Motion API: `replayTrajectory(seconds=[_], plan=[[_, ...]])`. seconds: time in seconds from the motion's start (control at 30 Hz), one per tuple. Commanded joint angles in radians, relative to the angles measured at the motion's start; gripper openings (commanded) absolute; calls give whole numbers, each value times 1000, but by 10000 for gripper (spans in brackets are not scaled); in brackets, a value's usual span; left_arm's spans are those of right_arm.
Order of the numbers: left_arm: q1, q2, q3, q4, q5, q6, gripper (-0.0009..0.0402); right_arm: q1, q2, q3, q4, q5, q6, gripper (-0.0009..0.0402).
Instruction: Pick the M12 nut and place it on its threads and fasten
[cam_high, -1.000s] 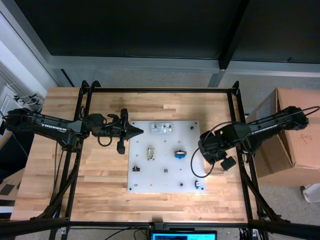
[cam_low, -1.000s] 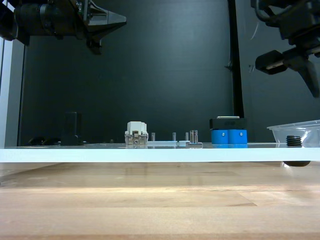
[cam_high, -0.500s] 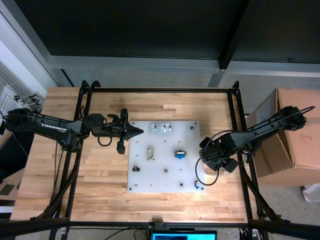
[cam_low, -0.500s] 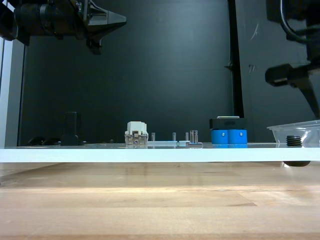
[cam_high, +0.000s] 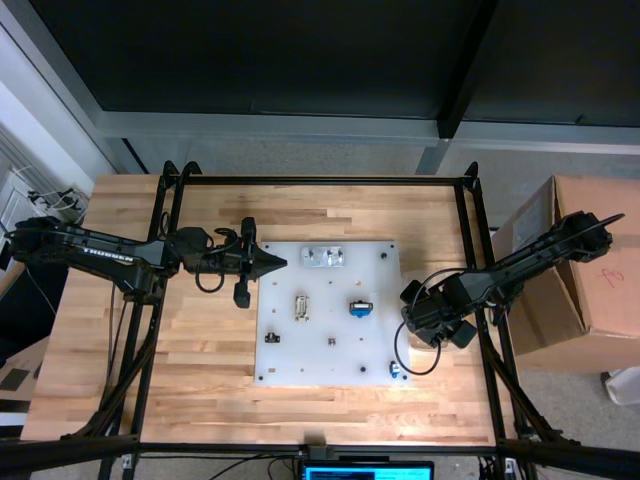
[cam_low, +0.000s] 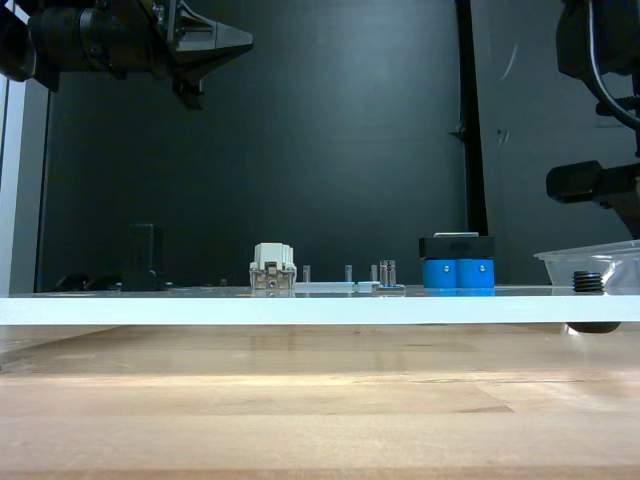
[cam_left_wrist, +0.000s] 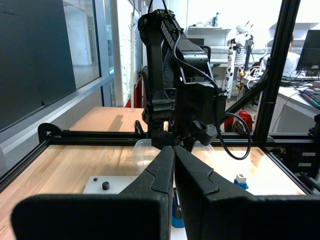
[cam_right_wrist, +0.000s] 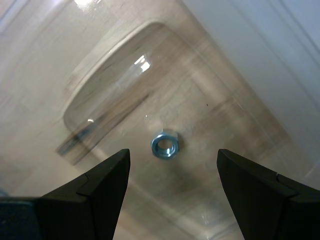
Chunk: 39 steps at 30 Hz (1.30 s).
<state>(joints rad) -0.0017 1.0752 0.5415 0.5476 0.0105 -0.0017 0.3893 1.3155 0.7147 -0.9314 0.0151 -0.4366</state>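
Right gripper (cam_right_wrist: 172, 152) spread wide above clear tray (cam_right_wrist: 100, 95), nut (cam_right_wrist: 165, 145) lying flat inside. Risk: closing may skid nut across slick tray floor. Left gripper (cam_high: 280, 263) pinched together, empty, far from tray.

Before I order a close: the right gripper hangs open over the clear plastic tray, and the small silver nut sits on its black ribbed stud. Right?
No: the small silver nut lies free in the clear plastic tray under the open right gripper, as the right wrist view shows; the black ribbed stud stands bare. The left gripper, shut, hangs by the white board's left edge.
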Motion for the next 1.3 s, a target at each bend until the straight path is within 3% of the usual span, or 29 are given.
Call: replayTrajectory(seconds=[0.03, 0.9, 1.3], plan=[[0, 0, 0, 0, 0, 0, 0, 2, 1, -27, 40, 0, 0, 244], [0, 0, 0, 0, 0, 0, 0, 4, 1, -127, 163, 1, -19, 239], [0, 0, 0, 0, 0, 0, 0, 4, 1, -127, 163, -11, -18, 137]])
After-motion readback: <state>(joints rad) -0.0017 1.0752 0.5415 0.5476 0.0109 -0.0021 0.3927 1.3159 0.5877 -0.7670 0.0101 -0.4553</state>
